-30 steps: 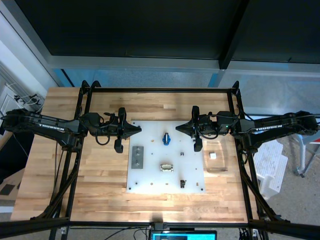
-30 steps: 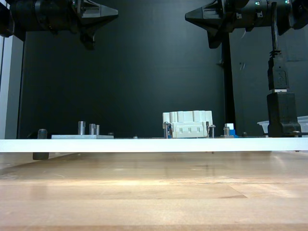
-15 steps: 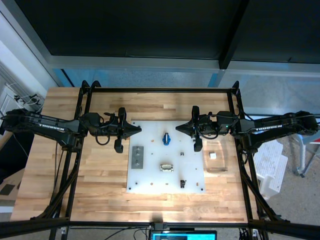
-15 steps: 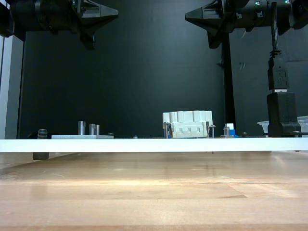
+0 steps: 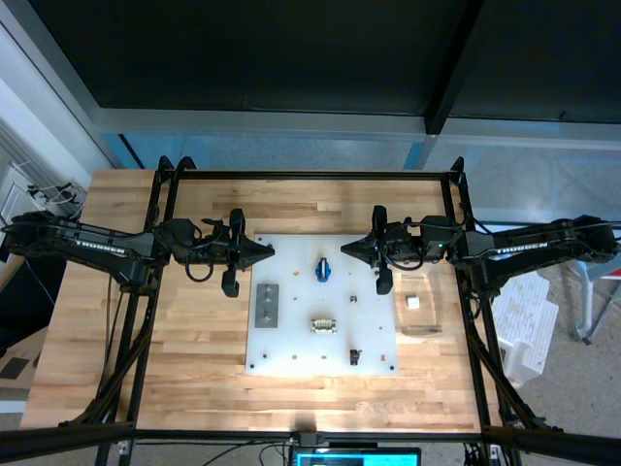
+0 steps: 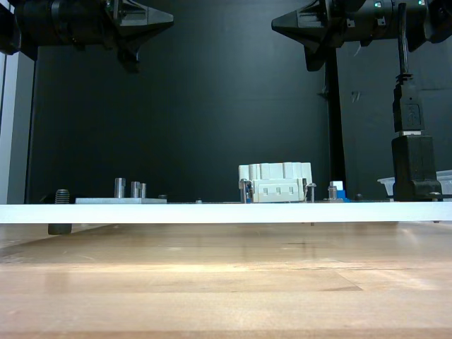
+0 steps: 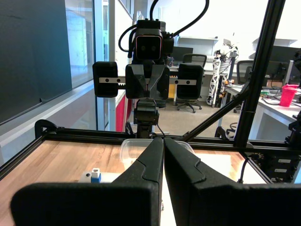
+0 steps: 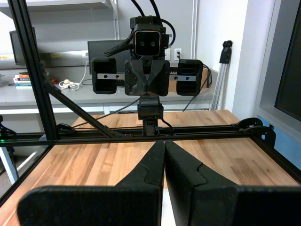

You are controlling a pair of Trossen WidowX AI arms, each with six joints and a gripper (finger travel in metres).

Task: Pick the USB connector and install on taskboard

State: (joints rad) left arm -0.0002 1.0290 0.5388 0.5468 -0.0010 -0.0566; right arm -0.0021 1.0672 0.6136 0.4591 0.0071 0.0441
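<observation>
**A:** From above, where are the two hands?

**B:** The left hand (image 5: 271, 249) hangs over the far left corner of the taskboard (image 5: 291, 342). The right hand (image 5: 343, 249) hangs over its far edge, right of the middle. Their tips face each other, well apart.

**A:** And the USB connector?

**B:** The USB connector (image 5: 355, 356) is on the taskboard by its near right corner, well apart from both hands. A grey block (image 5: 266, 304), a blue part (image 5: 323, 269) and a beige connector (image 5: 324, 325) also sit on the board. A white cube (image 5: 413, 302) lies in a clear tub (image 5: 432, 325) on the table (image 5: 194, 340), just off the board's right edge.

**A:** From table height?

**B:** Both hands are high above the board. The USB connector stands upright with its base on the plate; I can't quite tell whether it's fully seated.

**A:** The left wrist camera?

**B:** The left hand's fingers (image 7: 149, 162) are pressed together with nothing between them.

**A:** And the right wrist?

**B:** The same: the right hand is closed and empty.
</observation>
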